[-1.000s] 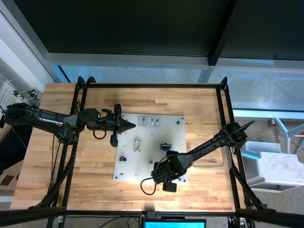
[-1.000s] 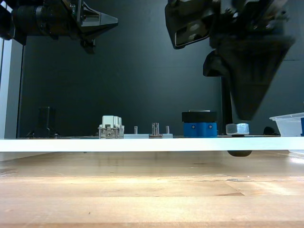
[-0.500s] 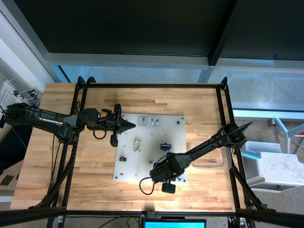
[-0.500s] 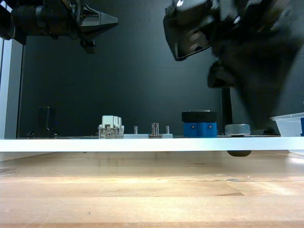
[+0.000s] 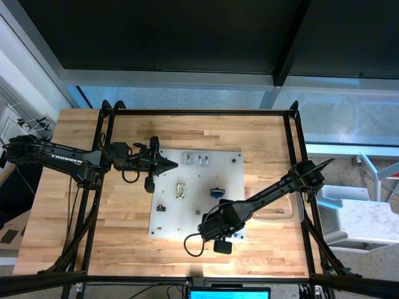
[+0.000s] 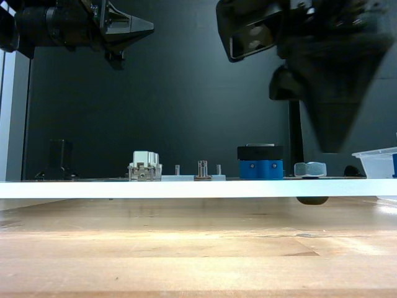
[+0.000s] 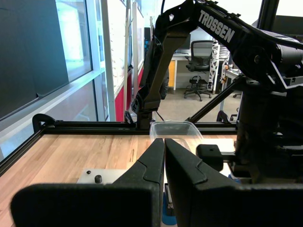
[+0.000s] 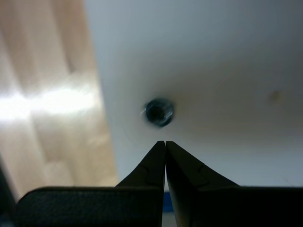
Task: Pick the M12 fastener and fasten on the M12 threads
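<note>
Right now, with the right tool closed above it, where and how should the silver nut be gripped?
Grip the nut across two opposite flats, coming straight down: it lies flat and low on the white board, hole up. The right tool hovers shut above it and would need opening. The left tool is parked high, shut.

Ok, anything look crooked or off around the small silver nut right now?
Nothing stands out. The small silver hex nut sits flat and level on the white board; the shut right claw hovers just above, clear of it. The left claw, shut, is parked high by the board's far left corner.
</note>
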`<state>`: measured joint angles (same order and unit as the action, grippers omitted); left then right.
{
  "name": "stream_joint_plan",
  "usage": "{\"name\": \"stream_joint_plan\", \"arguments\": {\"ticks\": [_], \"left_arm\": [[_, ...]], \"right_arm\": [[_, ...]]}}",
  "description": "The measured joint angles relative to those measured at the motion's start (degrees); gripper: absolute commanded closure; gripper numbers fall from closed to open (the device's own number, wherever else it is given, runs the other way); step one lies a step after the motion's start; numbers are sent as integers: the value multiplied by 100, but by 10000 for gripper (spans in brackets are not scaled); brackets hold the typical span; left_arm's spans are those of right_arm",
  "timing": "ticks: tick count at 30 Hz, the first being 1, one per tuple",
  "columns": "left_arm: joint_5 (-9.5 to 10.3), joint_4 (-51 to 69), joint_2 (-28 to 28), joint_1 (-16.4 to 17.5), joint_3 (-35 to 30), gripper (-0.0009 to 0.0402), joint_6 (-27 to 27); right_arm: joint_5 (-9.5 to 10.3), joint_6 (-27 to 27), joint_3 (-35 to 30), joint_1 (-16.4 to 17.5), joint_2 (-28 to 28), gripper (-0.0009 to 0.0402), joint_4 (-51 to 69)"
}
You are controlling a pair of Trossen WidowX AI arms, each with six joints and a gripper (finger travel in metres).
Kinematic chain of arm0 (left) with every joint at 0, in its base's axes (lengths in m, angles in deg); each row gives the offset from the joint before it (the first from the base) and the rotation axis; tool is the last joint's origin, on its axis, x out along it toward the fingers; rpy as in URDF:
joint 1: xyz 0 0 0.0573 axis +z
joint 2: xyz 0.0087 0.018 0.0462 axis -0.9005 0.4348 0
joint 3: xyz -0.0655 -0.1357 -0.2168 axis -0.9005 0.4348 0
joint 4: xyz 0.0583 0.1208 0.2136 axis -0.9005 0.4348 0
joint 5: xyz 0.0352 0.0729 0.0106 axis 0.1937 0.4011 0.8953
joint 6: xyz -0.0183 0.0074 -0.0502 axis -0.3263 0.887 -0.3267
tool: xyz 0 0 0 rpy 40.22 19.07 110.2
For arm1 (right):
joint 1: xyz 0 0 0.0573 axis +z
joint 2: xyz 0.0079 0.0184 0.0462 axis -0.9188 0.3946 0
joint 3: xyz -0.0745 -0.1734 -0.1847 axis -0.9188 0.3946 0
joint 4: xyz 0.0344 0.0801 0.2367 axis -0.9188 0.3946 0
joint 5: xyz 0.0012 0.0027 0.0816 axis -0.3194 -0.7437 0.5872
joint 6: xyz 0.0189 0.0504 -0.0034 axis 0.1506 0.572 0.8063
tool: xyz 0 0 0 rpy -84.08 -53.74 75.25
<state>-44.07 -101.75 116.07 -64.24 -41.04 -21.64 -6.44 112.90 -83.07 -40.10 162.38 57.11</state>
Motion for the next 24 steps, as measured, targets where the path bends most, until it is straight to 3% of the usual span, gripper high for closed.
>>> {"name": "stream_joint_plan", "arguments": {"ticks": [2,4,13,15,17,18,20,21,24], "left_arm": [[2,0,0,0,0,393,-2],[0,0,0,0,0,393,0],[2,0,0,0,0,393,-2],[0,0,0,0,0,393,-2],[2,0,0,0,0,393,0],[2,0,0,0,0,393,0],[2,-2,-2,0,0,393,-2],[0,0,0,0,2,393,0],[2,0,0,0,0,393,0]], "right_arm": [[-302,17,-2,-4,-7,393,-7],[-444,31,0,-9,2,393,-35],[-428,37,46,-4,118,393,-190],[-319,39,48,-9,129,393,-192],[-57,37,50,-2,131,393,-199],[173,2,50,-2,131,393,-190],[874,-44,52,-13,131,393,-234],[1062,-44,52,-11,131,393,-236],[1178,-22,52,2,118,393,-190]]}}
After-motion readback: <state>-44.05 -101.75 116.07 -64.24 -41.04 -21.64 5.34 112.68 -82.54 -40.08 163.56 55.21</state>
